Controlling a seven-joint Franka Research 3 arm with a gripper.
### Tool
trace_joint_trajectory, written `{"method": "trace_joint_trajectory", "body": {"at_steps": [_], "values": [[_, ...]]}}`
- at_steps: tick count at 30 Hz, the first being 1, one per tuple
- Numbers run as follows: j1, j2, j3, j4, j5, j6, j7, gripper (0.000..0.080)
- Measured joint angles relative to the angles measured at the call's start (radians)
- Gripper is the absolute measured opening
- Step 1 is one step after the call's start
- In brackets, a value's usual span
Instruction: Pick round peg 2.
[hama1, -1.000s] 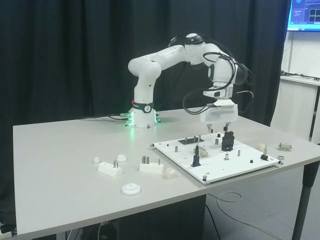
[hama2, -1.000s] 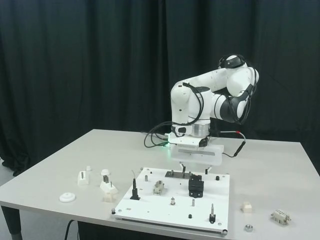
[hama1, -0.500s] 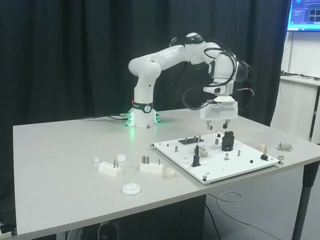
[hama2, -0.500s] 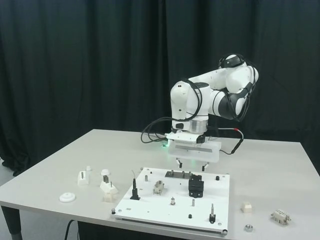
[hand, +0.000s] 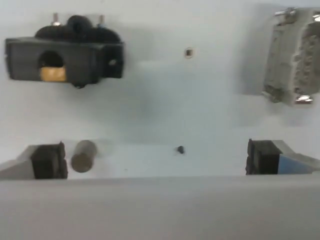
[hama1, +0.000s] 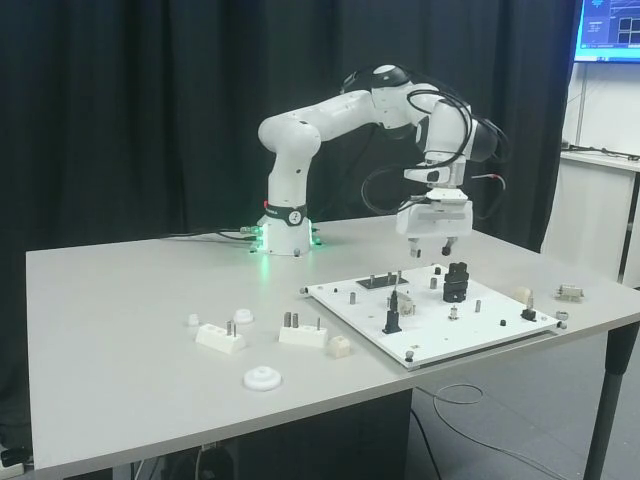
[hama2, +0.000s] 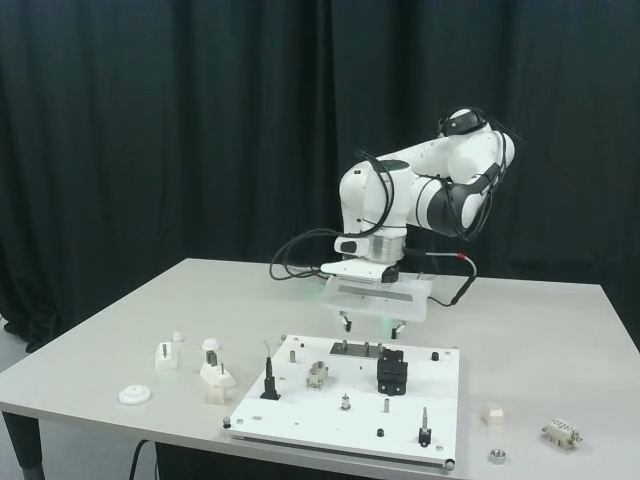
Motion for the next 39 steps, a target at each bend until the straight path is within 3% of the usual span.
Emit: {"method": "trace_joint_trajectory", "body": {"at_steps": [9, 21, 39], "values": [[-0.088, 0.000, -0.026, 0.038, -0.068, 0.011, -0.078, 0.0800], [-0.277, 0.000, -0.048, 0.117, -0.156, 0.017, -0.241, 0.0800], [-0.584, 0.037, -0.034, 0.214, -0.171, -0.003, -0.509, 0.0800]]}}
